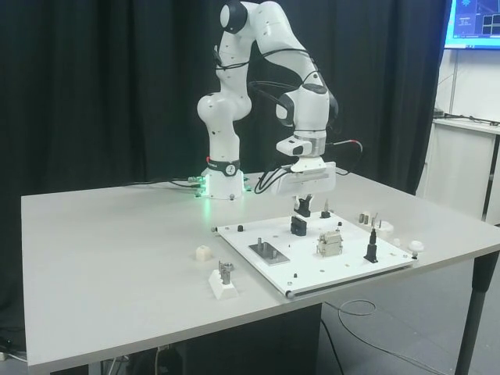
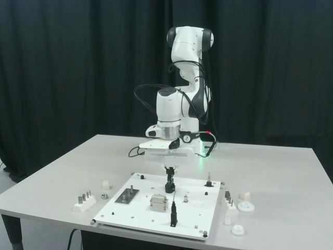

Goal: Insert D-SUB.

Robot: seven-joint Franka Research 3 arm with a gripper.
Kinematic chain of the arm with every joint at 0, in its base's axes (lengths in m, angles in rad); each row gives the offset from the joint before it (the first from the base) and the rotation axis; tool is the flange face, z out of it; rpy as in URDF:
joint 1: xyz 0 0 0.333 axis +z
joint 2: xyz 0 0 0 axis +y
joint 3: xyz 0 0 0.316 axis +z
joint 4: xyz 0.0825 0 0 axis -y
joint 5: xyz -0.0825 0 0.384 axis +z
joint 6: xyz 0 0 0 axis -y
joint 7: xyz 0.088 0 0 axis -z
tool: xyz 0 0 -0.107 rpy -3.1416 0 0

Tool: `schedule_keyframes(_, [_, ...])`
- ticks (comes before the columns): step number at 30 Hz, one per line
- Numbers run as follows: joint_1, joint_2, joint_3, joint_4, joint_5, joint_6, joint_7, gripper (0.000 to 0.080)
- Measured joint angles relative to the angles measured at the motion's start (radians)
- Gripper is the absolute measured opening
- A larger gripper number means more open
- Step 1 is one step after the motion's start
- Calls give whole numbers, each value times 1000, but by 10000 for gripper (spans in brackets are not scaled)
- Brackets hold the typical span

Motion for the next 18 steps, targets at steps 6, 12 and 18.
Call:
schedule_keyframes(6, [0, 0, 3, -10, -1, 13, 0, 153])
schedule_keyframes(12, [0, 0, 5, -21, -1, 31, 0, 153])
schedule_keyframes(18, [0, 0, 5, -25, -1, 39, 0, 153])
